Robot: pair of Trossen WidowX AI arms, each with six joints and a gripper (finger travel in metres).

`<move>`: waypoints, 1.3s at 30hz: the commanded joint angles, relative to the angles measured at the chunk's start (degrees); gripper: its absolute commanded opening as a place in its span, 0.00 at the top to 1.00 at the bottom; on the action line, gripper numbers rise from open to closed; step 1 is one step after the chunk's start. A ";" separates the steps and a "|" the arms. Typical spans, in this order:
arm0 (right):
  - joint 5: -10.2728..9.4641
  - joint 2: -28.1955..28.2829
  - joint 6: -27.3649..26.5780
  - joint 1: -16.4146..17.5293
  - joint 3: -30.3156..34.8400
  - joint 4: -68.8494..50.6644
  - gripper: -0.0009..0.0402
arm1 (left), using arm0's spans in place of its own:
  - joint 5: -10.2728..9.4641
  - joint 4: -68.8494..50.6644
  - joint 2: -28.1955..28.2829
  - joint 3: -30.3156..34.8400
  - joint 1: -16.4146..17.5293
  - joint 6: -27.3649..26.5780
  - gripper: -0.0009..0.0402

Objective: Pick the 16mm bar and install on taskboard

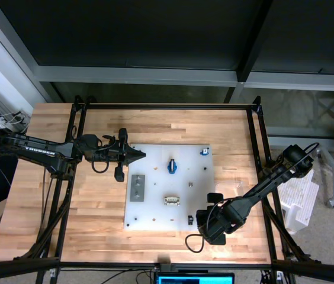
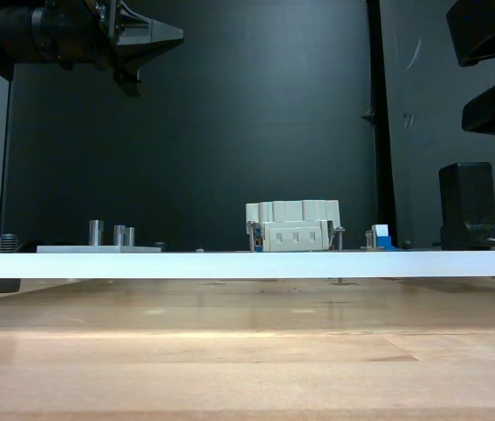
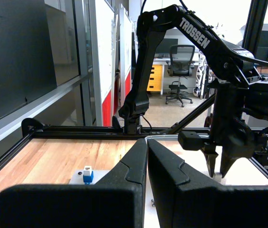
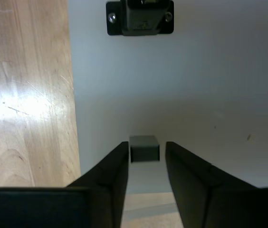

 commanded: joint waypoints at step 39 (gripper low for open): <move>1.68 -15.74 -5.77 -4.37 0.26 -0.70 0.64 | 0.02 0.02 0.02 0.00 0.00 0.02 0.98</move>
